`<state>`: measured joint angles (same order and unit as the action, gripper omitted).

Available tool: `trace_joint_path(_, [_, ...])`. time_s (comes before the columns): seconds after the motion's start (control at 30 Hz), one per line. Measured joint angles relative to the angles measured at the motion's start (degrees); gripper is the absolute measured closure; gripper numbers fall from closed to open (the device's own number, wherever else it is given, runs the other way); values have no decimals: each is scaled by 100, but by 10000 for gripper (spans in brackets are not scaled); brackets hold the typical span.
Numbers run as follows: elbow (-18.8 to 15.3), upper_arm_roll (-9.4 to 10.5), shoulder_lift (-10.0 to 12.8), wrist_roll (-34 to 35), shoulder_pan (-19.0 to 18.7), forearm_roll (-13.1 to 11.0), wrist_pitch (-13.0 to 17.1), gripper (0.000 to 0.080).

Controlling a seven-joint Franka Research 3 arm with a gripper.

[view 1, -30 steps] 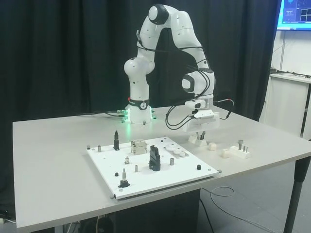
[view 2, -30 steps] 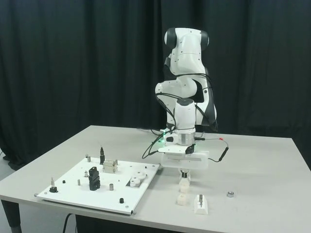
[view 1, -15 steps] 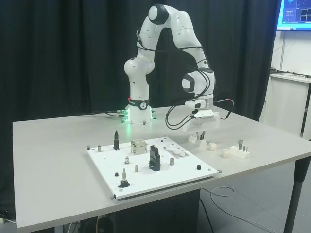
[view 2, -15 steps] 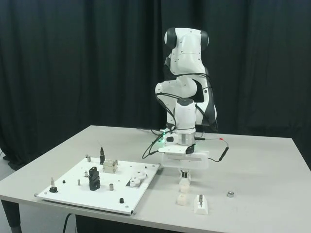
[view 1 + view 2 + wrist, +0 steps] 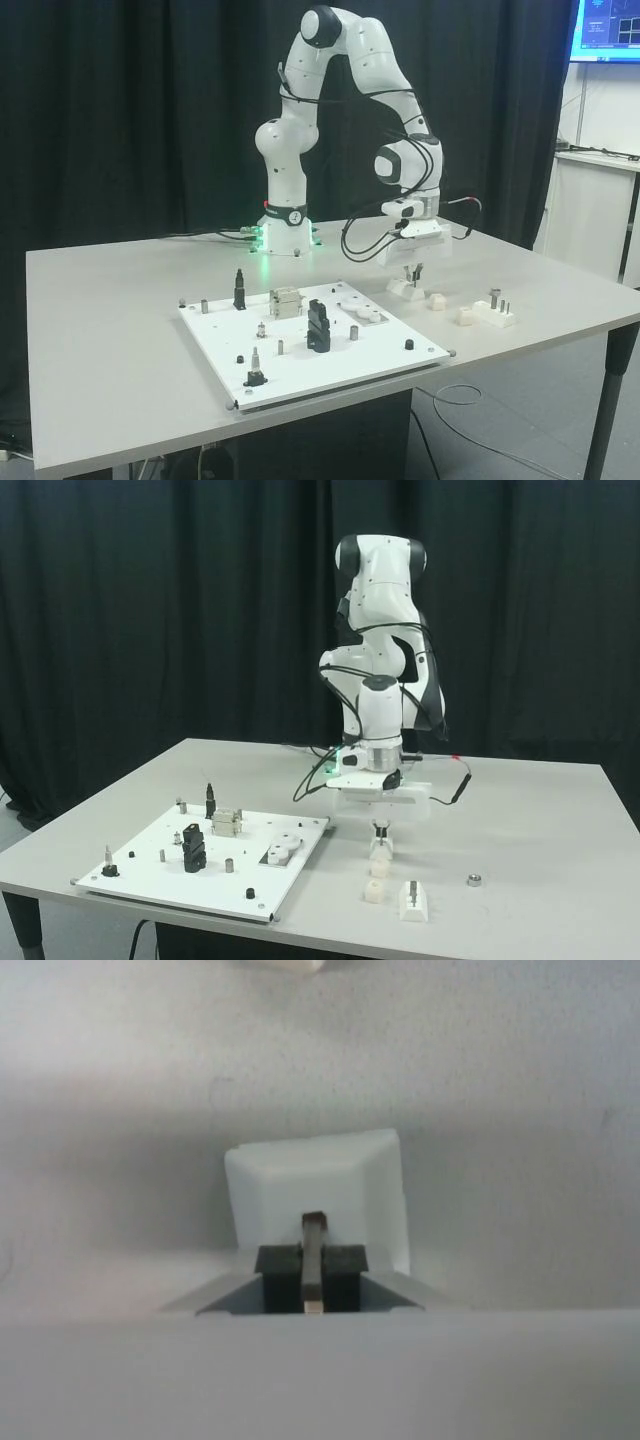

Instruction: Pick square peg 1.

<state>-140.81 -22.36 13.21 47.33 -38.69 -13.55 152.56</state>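
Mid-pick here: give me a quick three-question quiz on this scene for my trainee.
1. True or false: the claw is shut on the peg.
2. What lies right below the claw? A a bowl; B a white block; C a cup.
3. Fill in: the block stands on the grey ____.

Key: 1 true. 2 B. 3 table.

Black curtains point(image 5: 130, 110) hang behind the grey table point(image 5: 110, 310), with a white cabinet point(image 5: 590, 205) alongside.
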Motion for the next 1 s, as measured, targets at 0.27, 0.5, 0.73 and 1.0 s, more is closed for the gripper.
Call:
trace_joint_path(0.27, [-1,-25,-270,140,9,181,-297,767])
trace_joint_path(0.5, [-1,-32,-504,334,9,375,-534,767])
trace_joint_path(0.73, [-1,-32,-696,545,9,607,-720,767])
trace_joint_path(1.0, [0,-33,-816,693,9,797,-835,767])
